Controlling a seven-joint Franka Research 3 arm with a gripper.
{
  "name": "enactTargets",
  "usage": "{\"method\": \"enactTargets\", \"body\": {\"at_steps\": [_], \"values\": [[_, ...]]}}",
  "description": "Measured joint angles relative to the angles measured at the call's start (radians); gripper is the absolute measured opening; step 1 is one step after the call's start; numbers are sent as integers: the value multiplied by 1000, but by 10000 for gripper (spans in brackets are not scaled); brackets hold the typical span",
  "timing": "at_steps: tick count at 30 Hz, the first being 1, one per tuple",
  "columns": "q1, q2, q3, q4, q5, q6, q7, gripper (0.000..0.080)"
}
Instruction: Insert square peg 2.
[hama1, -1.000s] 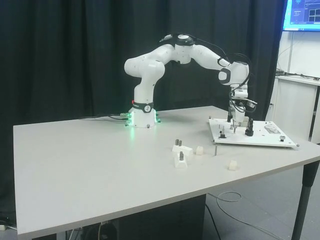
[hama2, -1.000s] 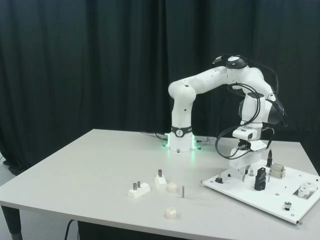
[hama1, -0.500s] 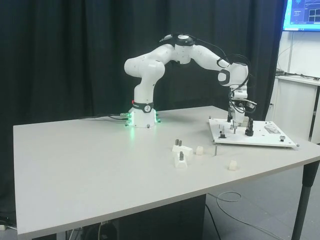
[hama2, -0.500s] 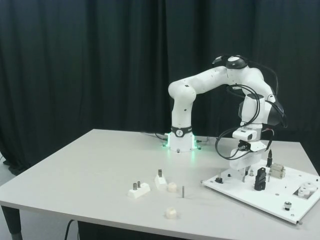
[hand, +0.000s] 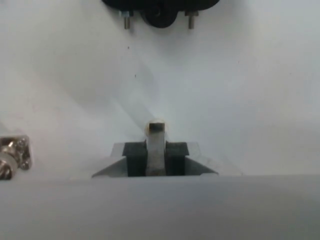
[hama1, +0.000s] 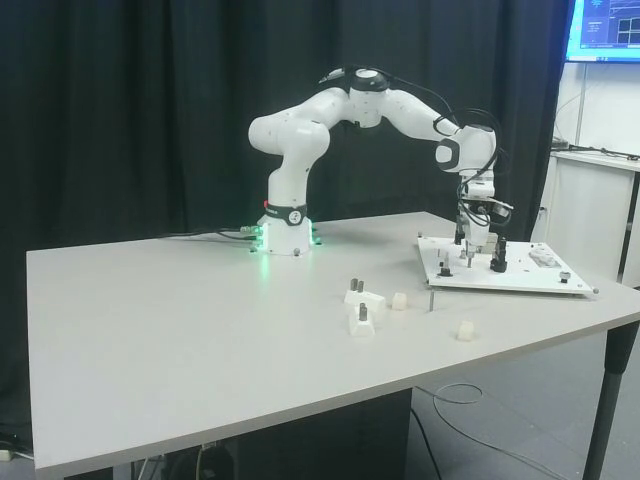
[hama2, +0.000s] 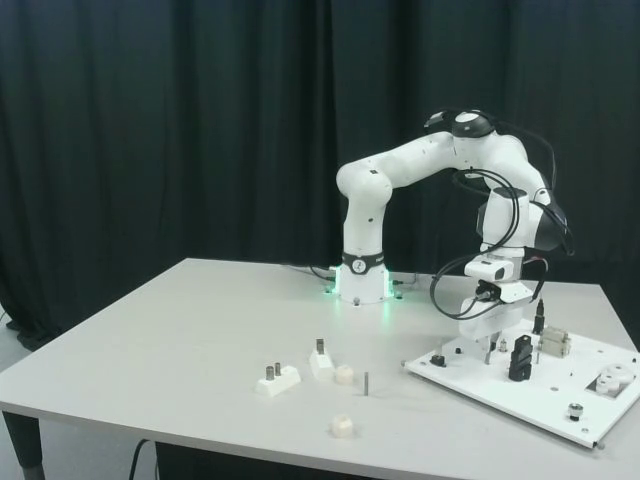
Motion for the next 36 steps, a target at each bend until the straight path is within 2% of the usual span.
{"method": "enactTargets", "body": {"at_steps": [36], "values": [[1,0,4,-9,12,24,0,75]]}}
